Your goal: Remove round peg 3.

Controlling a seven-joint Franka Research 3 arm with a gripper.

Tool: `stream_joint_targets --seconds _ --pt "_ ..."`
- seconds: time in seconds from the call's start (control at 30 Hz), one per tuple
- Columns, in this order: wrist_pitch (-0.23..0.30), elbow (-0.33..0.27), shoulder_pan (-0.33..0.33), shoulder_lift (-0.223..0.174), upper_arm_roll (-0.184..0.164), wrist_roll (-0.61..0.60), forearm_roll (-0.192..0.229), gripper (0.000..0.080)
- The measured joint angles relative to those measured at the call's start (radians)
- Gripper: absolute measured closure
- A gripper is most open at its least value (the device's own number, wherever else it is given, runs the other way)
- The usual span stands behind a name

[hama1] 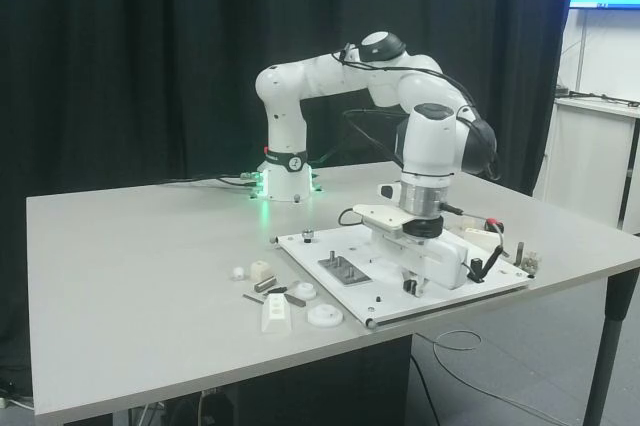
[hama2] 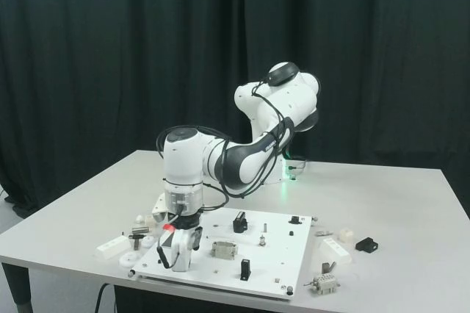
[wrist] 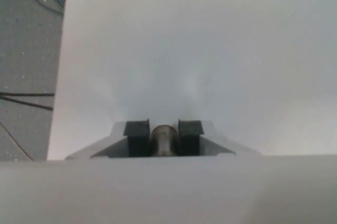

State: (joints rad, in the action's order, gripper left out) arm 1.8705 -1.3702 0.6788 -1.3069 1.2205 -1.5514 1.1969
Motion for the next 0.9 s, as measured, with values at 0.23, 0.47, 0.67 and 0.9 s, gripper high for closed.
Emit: stream_joint_targets --seconds 0.23,0.47,0.67,0.9 --pt "-0.006 0.000 0.000 0.004 0.003 0.024 0.000 0.0691" --pt "-0.032 0.000 0.002 0.015 0.021 0.025 -0.001 0.0692" --pt "-0.071 0.001 0.010 0.020 0.053 0.031 -0.001 0.0692" --pt "-0.117 0.002 0.021 0.021 0.092 0.040 0.000 0.0693"
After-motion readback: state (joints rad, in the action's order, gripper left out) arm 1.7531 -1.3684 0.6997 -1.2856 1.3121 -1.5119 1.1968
